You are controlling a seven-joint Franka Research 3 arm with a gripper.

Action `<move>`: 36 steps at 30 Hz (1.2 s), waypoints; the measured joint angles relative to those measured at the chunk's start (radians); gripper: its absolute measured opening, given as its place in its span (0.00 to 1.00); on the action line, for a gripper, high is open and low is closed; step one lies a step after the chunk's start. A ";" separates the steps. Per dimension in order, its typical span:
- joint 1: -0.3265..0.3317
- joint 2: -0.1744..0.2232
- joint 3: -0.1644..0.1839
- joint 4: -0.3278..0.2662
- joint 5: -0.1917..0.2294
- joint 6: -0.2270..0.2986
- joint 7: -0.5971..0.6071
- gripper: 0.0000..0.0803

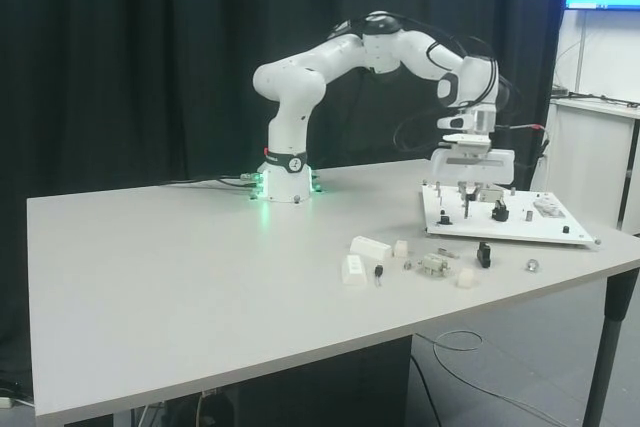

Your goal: Place square peg 2.

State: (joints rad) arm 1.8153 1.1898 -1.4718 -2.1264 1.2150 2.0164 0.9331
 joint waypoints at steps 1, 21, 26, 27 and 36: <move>-0.011 0.000 0.005 0.002 0.004 0.005 -0.012 0.07; -0.245 0.001 0.113 0.125 0.058 0.043 -0.154 0.07; -0.272 0.001 0.124 0.144 0.058 0.037 -0.182 0.07; -0.276 0.002 0.126 0.147 0.058 0.036 -0.185 0.07; -0.293 0.005 0.138 0.155 0.058 0.034 -0.190 0.07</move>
State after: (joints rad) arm 1.5226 1.1945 -1.3334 -1.9718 1.2728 2.0502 0.7434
